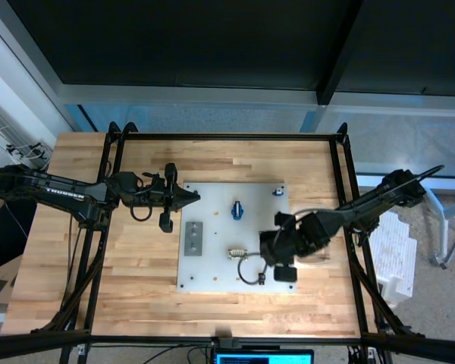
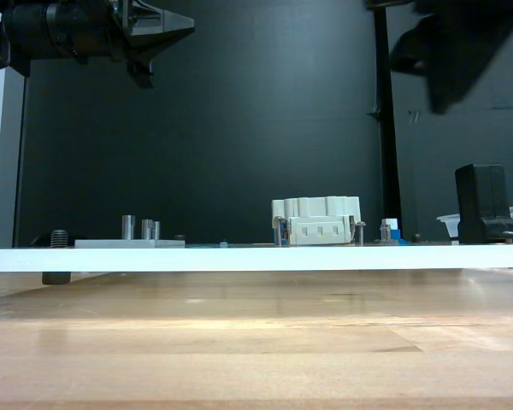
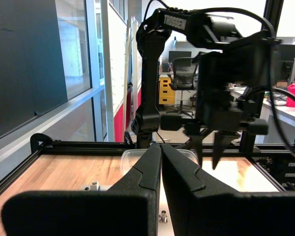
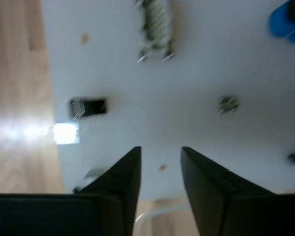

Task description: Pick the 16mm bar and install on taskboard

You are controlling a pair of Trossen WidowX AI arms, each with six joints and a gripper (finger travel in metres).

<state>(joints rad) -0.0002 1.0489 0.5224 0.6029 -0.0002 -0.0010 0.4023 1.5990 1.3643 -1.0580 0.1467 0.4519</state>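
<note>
A: Start at the working hand. What is the right gripper (image 4: pixel 160 150) doing?
B: Its two black wedge-shaped fingers stand apart with nothing between them. It hangs high over the taskboard (image 4: pixel 226 64), pointing down at the flat, matte white plate.
A: And the 16mm bar?
B: It's in neither hand. Ahead of the fingertips lie a small black part (image 4: pixel 91 105) and the ribbed metal connector (image 4: pixel 155 24), with the blue knob (image 4: pixel 287 19) further off. I cannot pick the rod out among them. Well away, toward the other arm, short grey pegs (image 2: pixel 145 229) stand on the grey block (image 1: pixel 192 237). Whether one of them is the bar I cannot tell.
A: So the pick is not yet done?
B: I judge not. Find the rod first, possibly in the clear tray (image 3: pixel 130 160). Then come straight down with the fingers straddling its width, and close slowly, because a smooth round rod that small will likely roll or squirt out from hard fingers. Grip near one end so the other is free for its hole.
A: The left gripper (image 3: pixel 161 147)?
B: Its fingers are pressed together and empty. It is held level over the board edge farthest from the right hand, pointing toward it above the pale wooden table (image 1: pixel 76 250)
</note>
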